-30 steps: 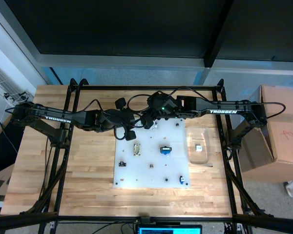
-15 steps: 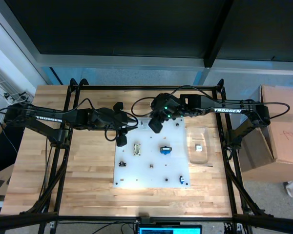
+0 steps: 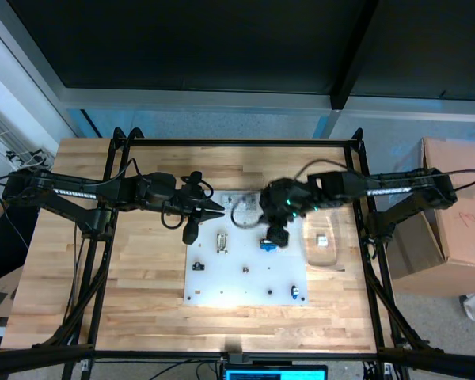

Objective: Pick the RJ45 connector and install on the taskboard

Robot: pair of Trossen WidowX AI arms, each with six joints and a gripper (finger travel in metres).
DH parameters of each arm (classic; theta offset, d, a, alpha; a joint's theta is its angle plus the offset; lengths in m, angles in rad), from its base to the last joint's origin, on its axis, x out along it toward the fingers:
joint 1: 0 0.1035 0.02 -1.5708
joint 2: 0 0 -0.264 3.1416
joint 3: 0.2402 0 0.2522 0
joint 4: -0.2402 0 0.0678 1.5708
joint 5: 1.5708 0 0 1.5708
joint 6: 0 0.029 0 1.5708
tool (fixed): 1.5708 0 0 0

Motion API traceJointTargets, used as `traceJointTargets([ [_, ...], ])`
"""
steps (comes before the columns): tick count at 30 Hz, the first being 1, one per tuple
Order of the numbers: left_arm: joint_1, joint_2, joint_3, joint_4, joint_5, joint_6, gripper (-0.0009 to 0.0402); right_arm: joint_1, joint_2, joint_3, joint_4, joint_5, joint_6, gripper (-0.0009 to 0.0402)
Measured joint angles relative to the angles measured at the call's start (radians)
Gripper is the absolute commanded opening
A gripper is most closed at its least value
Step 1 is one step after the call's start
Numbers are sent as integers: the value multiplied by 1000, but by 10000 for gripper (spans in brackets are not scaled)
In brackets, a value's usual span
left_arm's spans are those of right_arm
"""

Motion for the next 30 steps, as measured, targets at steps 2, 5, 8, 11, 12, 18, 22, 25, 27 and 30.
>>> traceJointTargets([
  [2,0,0,0,43,0,-4,44,40,-9,-10,-23,10,0,0],
  [5,0,0,0,98,0,-8,39,99,-11,-11,-74,16,1,0],
  [8,0,0,0,137,0,-11,36,153,-13,-11,-113,12,5,0],
  [11,0,0,0,147,-1,-15,33,208,-13,-11,-137,22,13,0],
  [12,0,0,0,147,-1,-16,32,229,-12,-11,-142,35,16,0],
  [18,0,0,0,151,-1,-19,33,339,11,-11,-193,91,62,0],
  [22,0,0,0,150,-1,-19,33,406,30,-12,-203,152,92,0],
  [25,0,0,0,150,-1,-18,34,448,45,-12,-203,154,116,0],
  [27,0,0,0,149,-1,-18,32,474,52,-12,-203,162,126,0],
  [30,0,0,0,149,-1,-18,33,507,68,-12,-206,171,142,0],
])
